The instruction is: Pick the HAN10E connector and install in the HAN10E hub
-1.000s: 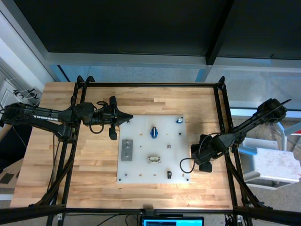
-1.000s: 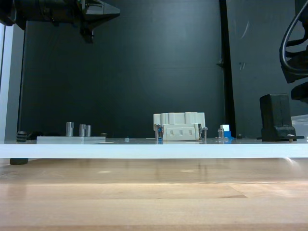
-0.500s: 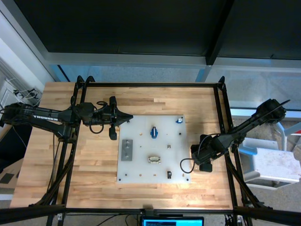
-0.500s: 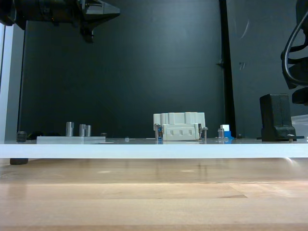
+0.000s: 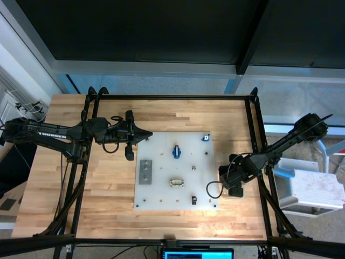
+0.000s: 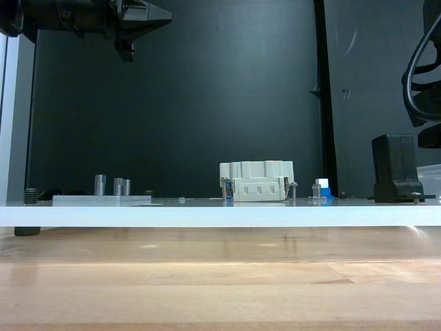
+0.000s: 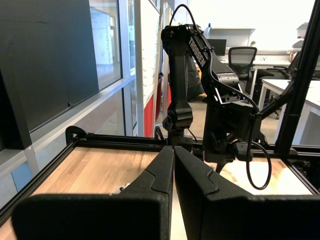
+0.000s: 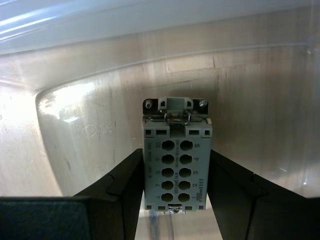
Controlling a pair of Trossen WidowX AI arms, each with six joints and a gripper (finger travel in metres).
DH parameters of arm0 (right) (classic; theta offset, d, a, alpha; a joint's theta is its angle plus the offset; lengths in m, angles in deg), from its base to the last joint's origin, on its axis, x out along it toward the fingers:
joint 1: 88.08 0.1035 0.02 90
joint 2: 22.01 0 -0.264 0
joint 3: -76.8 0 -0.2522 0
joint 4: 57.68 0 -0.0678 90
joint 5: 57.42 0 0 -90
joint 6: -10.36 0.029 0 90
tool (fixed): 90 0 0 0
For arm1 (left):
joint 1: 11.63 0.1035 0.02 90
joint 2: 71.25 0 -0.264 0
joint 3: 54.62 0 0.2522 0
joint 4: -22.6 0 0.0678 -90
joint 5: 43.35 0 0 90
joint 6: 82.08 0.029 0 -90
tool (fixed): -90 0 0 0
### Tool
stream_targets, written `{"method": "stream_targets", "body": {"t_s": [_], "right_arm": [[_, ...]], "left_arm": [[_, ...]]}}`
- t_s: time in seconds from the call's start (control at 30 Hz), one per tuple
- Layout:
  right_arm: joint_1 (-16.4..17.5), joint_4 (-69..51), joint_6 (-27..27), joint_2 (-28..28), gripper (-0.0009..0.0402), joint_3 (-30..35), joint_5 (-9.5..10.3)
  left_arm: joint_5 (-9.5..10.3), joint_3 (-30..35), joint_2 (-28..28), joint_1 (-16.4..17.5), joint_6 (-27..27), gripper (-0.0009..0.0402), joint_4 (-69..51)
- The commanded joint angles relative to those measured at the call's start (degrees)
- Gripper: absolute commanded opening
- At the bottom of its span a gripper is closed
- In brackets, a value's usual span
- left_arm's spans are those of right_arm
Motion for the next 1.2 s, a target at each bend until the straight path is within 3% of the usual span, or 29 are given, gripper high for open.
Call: {"method": "stream_targets", "body": {"t_s": [0.03,0.27,0.53,0.67,0.87,1.2], "right_arm": [[0.0,-0.1,-0.3,0.8,0.0012,0.5,0.37],[0.0,-2.3,-2.9,3.6,0.0008,3.3,0.37],[-1.9,-9.5,-6.6,5.6,0.0005,10.9,0.00],[-4.9,-9.9,-9.2,5.9,-0.0001,15.4,-0.68],[-8.7,-10.0,-14.3,5.9,0.0000,20.9,-5.88],[-17.1,-7.6,-24.5,4.6,0.0000,27.9,-6.08]], "left_arm": [[-0.02,0.0,0.0,0.0,0.0,0.0000,0.0],[-0.02,0.0,0.0,0.0,0.0,0.0000,0.0],[-0.02,0.0,0.0,0.0,0.0,0.0000,0.0],[0.00,0.0,0.0,0.0,0.0,0.0000,0.0],[0.00,0.0,0.0,0.0,0.0,0.0000,0.0],[-0.02,0.0,0.0,0.0,0.0,0.0000,0.0]]}}
